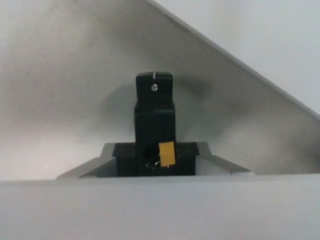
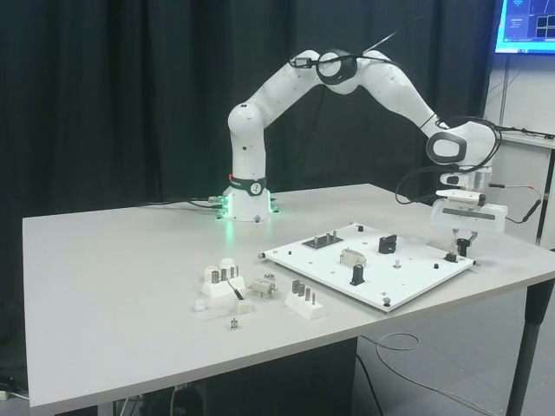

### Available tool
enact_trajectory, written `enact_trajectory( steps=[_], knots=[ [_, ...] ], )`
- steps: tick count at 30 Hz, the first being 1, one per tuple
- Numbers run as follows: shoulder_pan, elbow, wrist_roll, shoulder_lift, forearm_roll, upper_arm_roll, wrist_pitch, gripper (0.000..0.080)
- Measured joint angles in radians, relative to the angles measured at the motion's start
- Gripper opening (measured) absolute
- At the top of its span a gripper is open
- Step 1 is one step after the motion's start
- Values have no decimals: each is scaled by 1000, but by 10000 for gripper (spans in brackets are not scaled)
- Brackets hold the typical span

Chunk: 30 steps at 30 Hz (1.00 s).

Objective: Insert D-SUB.

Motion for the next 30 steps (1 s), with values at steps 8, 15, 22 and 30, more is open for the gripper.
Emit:
enact_trajectory(
  steps=[8,15,22,30],
  knots=[
    [22,2,-14,-7,0,-28,-6,156],
    [28,2,-36,-12,0,-38,-20,156],
    [28,2,-43,-11,0,-44,-25,156],
    [28,-2,-47,-11,0,-53,-31,156]
  ],
)
